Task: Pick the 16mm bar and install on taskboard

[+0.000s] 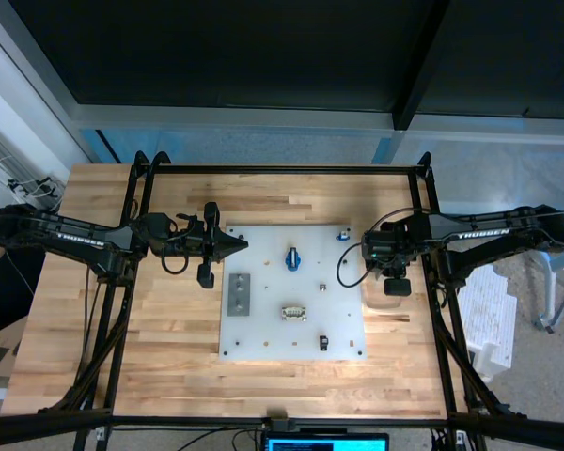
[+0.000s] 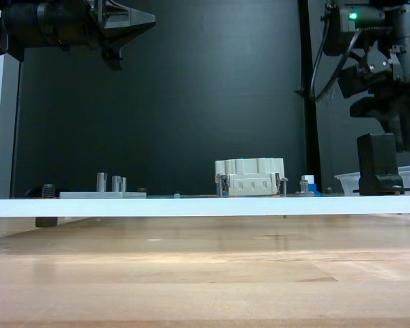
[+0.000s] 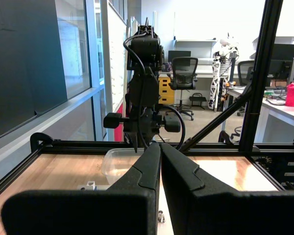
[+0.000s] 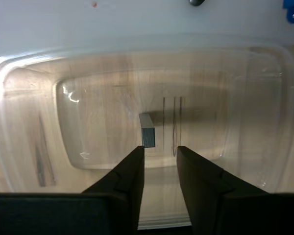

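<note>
Two black fingers (image 4: 130, 169) of the right gripper (image 4: 159, 149) stand a narrow gap apart, and nothing is between them. The gripper points down into the clear plastic tray (image 4: 19, 63). The tray holds one thing: the 16mm bar (image 4: 147, 129), a short dull grey piece lying on the tray floor just beyond one fingertip. Whether it touches that finger cannot be told.

Seen from above, the right gripper (image 1: 396, 287) hangs over the tray (image 1: 381, 308), which sits on the wooden table (image 1: 122, 376) just beside the taskboard (image 1: 263, 329), at 3 o'clock from the board's centre. From table height, the gripper (image 2: 379, 171) reaches down to about the level of the tray rim (image 2: 345, 179).

On the white taskboard, a blue knob (image 1: 293, 257) stands at 12 o'clock from the centre, a grey metal block (image 1: 238, 294) at 9 o'clock and a pale connector (image 1: 294, 312) at 6 o'clock.

At 10 o'clock, the left gripper (image 1: 240, 244) lies level, high above the board's corner. Its fingers (image 3: 186, 171) are pressed together, with nothing held between them.
</note>
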Motion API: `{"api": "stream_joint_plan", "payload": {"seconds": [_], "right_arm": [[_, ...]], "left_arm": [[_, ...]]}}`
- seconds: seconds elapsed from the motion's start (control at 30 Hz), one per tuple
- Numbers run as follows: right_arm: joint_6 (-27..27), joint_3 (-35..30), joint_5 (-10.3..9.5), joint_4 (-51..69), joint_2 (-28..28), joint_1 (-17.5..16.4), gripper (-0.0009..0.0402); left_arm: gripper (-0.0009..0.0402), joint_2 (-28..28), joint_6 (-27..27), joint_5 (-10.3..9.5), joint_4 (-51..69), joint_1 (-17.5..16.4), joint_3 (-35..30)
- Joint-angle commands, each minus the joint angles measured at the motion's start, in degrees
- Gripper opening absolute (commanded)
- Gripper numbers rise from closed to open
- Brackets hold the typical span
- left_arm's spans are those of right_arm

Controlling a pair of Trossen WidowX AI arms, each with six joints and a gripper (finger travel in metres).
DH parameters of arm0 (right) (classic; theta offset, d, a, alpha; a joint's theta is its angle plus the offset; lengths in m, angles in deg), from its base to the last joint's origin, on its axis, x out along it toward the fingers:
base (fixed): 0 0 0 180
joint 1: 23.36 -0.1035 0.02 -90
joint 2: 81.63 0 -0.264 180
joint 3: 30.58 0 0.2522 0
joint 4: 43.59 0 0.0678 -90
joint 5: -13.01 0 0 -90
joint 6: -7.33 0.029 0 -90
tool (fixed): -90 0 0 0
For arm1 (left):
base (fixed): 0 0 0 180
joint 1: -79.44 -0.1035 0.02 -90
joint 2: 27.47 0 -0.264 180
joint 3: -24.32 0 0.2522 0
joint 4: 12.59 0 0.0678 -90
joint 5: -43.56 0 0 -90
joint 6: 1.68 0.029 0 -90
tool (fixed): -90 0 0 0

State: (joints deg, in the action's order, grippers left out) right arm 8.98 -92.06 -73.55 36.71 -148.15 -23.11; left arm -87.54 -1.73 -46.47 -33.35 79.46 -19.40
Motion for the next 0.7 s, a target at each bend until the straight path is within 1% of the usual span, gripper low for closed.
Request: {"api": "stream_joint_plan", "payload": {"seconds": [0.03, 0.23, 0.4, 0.47, 0.53, 0.57, 0.6, 0.67, 0.7], "right_arm": [[0.50, 1.53, -0.04, -0.85, -0.02, -0.02, 0.0117], [1.73, 4.24, -0.07, -4.33, -0.02, -0.02, 0.0144], [1.77, 4.33, -0.04, -4.46, -0.02, -0.04, 0.0157], [2.78, 4.33, -0.07, -4.76, -0.28, -0.13, 0.0160], [5.20, 4.33, -1.01, -5.25, -0.83, -0.17, 0.0162], [5.97, 4.33, -1.75, -5.57, -1.31, -0.17, 0.0163], [5.99, 4.35, -1.97, -5.79, -1.70, -0.20, 0.0164], [5.86, 4.57, -1.31, -6.12, -2.12, -0.26, 0.0166], [5.95, 4.74, -1.31, -6.29, -2.32, -0.28, 0.0167]], "left_arm": [[0.0000, -0.02, 0.00, 0.02, -0.02, -0.02, 0.00], [0.0000, -0.02, 0.00, 0.02, -0.02, 0.00, 0.00], [0.0000, -0.02, 0.00, 0.02, -0.02, -0.02, 0.00], [0.0000, -0.02, 0.00, 0.02, -0.02, 0.00, 0.00], [0.0000, -0.02, 0.00, 0.02, -0.02, -0.02, 0.00], [0.0000, -0.02, 0.00, 0.02, -0.02, 0.00, 0.00], [0.0000, -0.02, 0.00, 0.02, -0.02, -0.02, 0.00], [0.0000, -0.02, 0.00, 0.02, -0.02, 0.00, 0.00], [0.0000, -0.02, 0.00, 0.02, -0.02, 0.00, 0.00]]}}
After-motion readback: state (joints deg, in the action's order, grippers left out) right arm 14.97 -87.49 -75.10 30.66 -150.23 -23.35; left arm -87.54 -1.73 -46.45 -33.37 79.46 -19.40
